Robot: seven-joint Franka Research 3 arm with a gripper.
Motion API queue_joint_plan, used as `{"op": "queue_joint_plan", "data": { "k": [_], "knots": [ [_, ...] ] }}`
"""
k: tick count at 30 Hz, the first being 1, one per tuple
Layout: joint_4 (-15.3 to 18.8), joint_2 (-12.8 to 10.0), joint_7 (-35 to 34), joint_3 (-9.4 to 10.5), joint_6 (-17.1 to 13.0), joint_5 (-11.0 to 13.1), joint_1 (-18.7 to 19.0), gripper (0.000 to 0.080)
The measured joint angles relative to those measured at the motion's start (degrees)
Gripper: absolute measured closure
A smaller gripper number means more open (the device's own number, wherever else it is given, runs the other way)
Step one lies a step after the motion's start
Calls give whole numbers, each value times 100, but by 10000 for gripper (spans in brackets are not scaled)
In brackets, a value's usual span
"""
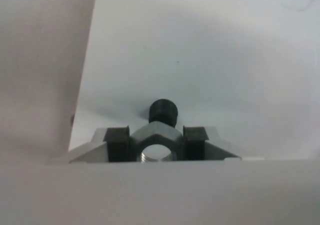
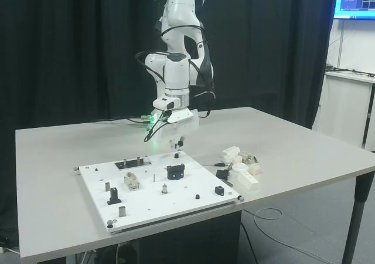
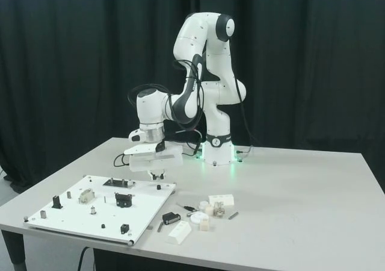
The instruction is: Place bolt 4.
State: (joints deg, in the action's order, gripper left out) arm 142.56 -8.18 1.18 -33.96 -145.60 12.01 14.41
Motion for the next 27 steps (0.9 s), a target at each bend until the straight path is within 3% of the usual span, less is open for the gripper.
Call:
{"op": "queue_joint_plan", "data": {
  "k": [12,27],
  "knots": [
    [0,0,-209,0,54,-50,90,578],
    [-13,0,-497,0,54,-282,137,578]
  ]
}}
